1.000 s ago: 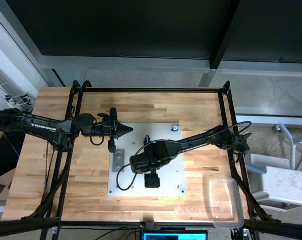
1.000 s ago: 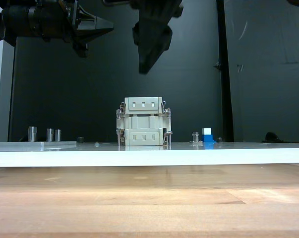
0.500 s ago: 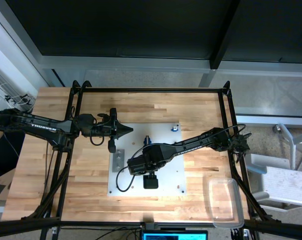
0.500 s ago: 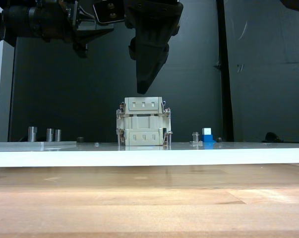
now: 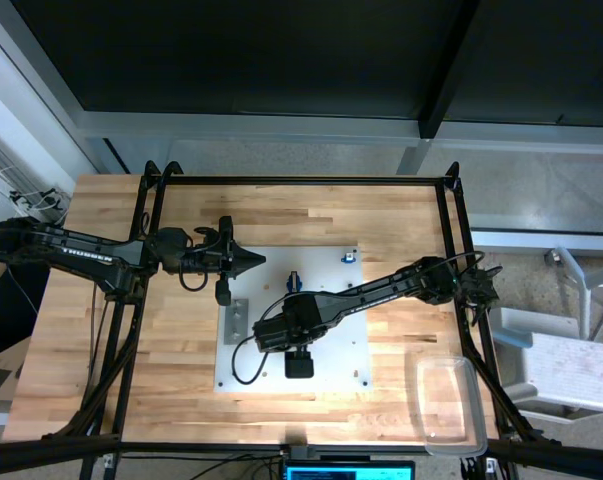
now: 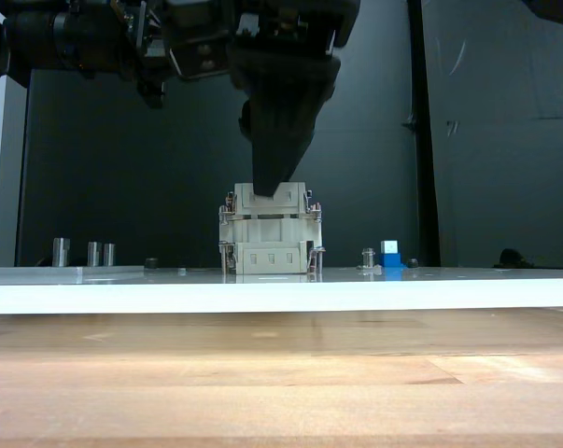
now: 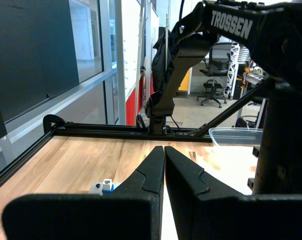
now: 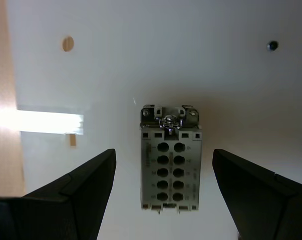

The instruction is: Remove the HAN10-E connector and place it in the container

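Note:
The HAN10-E connector [image 6: 270,230] is a beige-grey plug block with metal ends, standing on the white board [image 6: 430,291]. In the right wrist view the connector [image 8: 170,159] shows its two rows of round holes from above. My right gripper [image 6: 270,187] hangs straight over it, open, with its tips level with the block's top. One finger [image 8: 78,185] stands on each side with a gap to the block. From above, the right gripper [image 5: 284,332] hides the connector. The clear container [image 5: 449,405] sits at the near right of the table. My left gripper [image 5: 249,260] hovers shut over the board's far left corner.
A small blue upright part [image 5: 349,257] stands at the board's far right. A grey metal block with round holes [image 5: 239,320] lies by the board's left edge. A black frame [image 5: 301,181] rings the table. The left wrist view shows the container [image 7: 236,135] and the blue part [image 7: 106,187].
My right gripper has come down from well above the connector until its tips reach the connector's top. The left arm has not moved.

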